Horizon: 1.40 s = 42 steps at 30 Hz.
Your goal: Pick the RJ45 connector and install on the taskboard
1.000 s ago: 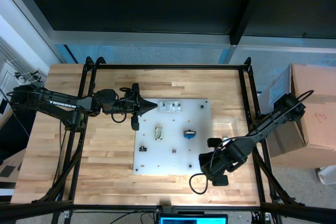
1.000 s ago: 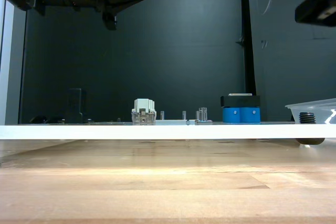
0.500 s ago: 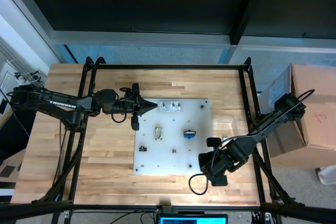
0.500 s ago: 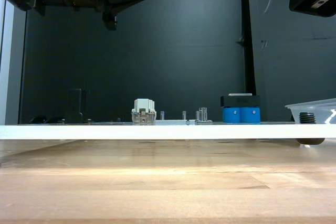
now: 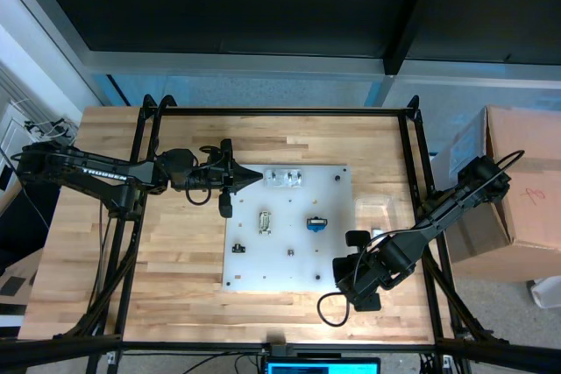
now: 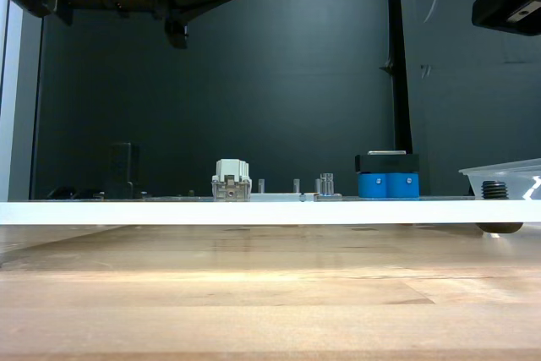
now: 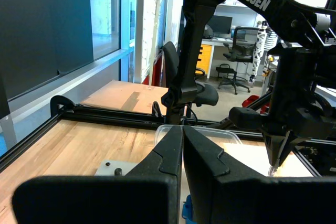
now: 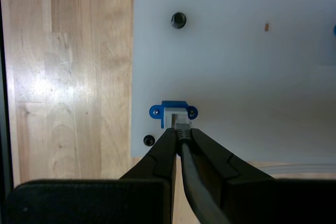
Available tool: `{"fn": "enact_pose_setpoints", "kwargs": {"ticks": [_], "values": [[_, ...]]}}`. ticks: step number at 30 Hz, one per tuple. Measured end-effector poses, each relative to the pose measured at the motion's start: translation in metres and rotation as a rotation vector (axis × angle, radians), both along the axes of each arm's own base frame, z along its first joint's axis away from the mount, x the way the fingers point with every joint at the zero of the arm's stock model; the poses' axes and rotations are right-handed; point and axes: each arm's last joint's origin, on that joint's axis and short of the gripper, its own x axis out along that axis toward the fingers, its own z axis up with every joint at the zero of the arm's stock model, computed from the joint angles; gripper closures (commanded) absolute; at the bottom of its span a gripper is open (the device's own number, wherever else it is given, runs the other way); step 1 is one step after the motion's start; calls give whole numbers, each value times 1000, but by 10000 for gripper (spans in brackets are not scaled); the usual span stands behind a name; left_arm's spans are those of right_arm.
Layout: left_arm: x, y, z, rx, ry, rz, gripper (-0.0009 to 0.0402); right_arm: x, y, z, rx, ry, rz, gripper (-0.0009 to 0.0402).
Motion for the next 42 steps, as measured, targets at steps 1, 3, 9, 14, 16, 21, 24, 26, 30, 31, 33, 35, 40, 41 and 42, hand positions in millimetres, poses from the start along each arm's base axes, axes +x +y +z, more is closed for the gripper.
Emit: {"fn": "enact_pose_setpoints", "kwargs": {"ticks": [1,3,9,14,16,21,24,26,30,31,33,35,40,41,42], "values": [[0,0,0,0,0,0,393,0,0,0,0,0,0,393],[0,0,0,0,0,0,393,0,0,0,-1,1,1,393],[0,0,0,0,0,0,393,-1,0,-3,-2,3,2,393],[0,0,0,0,0,0,393,-2,1,-7,0,2,7,393],[0,0,0,0,0,0,393,-2,1,-8,3,-3,9,393],[0,0,0,0,0,0,393,-3,2,-10,3,-2,12,393],[0,0,0,0,0,0,393,-3,2,-10,3,-3,14,393],[0,0,0,0,0,0,393,-3,2,-10,3,-2,14,393],[0,0,0,0,0,0,393,-4,3,-11,3,-3,15,393],[0,0,0,0,0,0,393,-4,3,-12,3,-3,15,393],[0,0,0,0,0,0,393,-4,3,-12,4,-4,16,393],[0,0,0,0,0,0,393,-4,3,-13,4,-4,16,393],[0,0,0,0,0,0,393,-5,2,-16,4,-4,16,393],[0,0,0,0,0,0,393,-5,2,-17,4,-4,16,393],[0,0,0,0,0,0,393,-5,2,-18,4,-5,16,393]]}}
